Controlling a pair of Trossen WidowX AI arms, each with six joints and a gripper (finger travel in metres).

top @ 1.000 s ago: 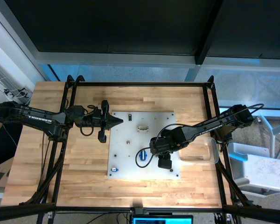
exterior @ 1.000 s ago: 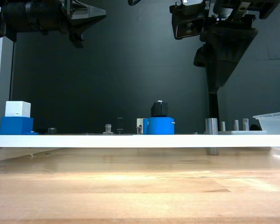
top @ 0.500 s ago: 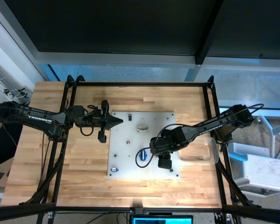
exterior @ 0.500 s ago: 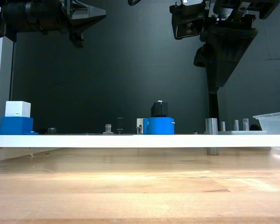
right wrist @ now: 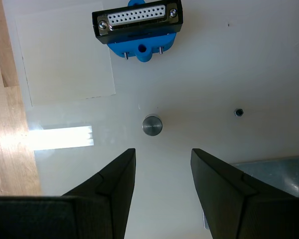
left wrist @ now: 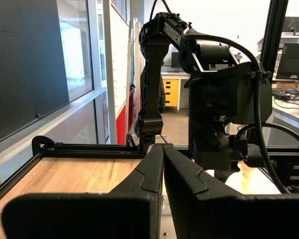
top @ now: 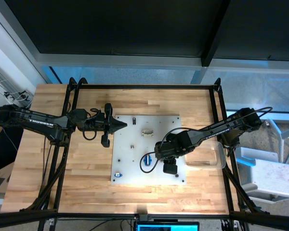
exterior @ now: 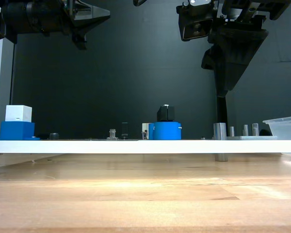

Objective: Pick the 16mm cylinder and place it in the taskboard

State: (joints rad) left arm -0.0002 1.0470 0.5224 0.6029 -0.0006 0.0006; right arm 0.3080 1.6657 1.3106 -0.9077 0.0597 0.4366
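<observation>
The right gripper (right wrist: 163, 152) is hanging nose-down over the taskboard (right wrist: 204, 64), its jaws spread wide and gripping nothing. The 16mm cylinder (right wrist: 152, 125) is sitting end-up in the white plate just ahead of the fingertips (right wrist: 125, 160), clear of them and near the blue connector (right wrist: 137, 30). The left gripper (left wrist: 163, 147) is hovering high by the board's left edge over the tabletop (top: 86, 173), clenched and empty. Compared with a second ago, nothing is shifting: both arms are keeping the same poses and the peg is staying put.
</observation>
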